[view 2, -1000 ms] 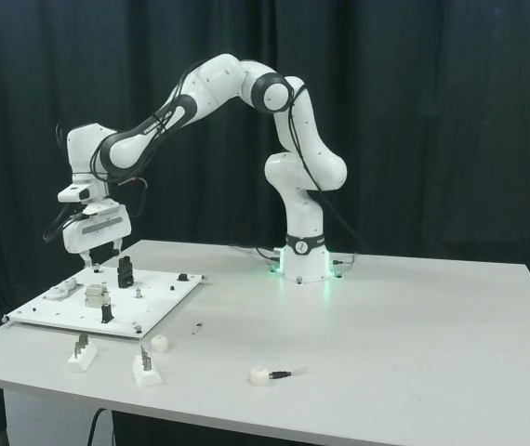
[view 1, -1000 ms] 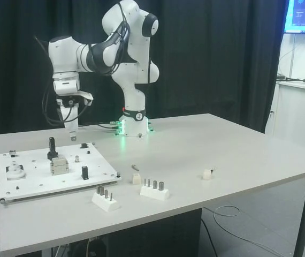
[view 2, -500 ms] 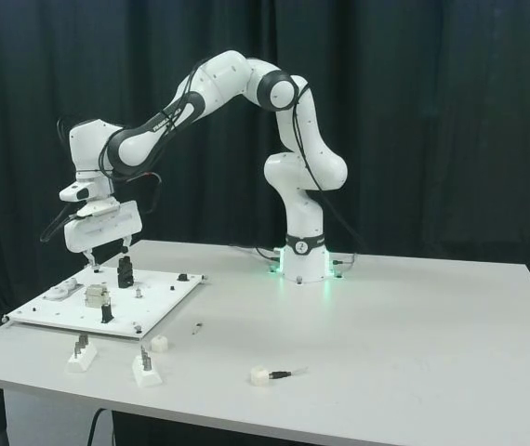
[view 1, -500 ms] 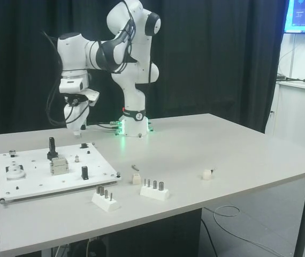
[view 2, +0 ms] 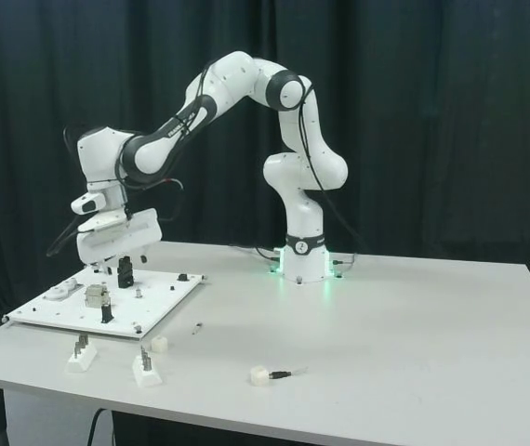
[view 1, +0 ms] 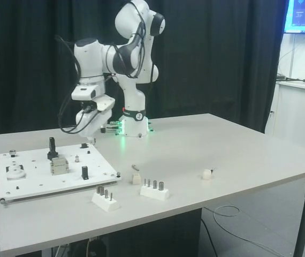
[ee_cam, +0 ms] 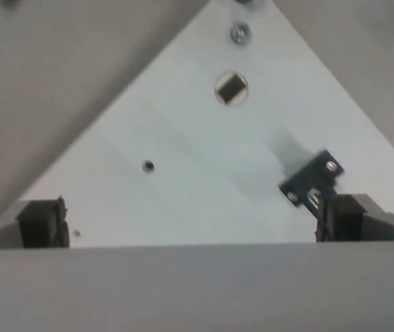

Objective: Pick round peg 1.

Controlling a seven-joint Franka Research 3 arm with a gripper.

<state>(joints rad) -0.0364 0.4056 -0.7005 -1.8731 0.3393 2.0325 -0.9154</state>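
Gripper [view 1: 92, 140] spread wide and empty above the far corner of the flat white board [view 1: 35, 179].
At 5 o'clock from the board, white peg holders [view 1: 105, 202], [view 1: 154, 192] with short grey cylindrical pegs [view 1: 100, 190], [view 1: 161, 186]; round peg 1 itself indistinguishable.

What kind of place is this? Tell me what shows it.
Probably a robotics lab set up for assembly trials. A white arm is bolted to a grey table before black curtains, with a white fixture board and peg holders laid out on the table.
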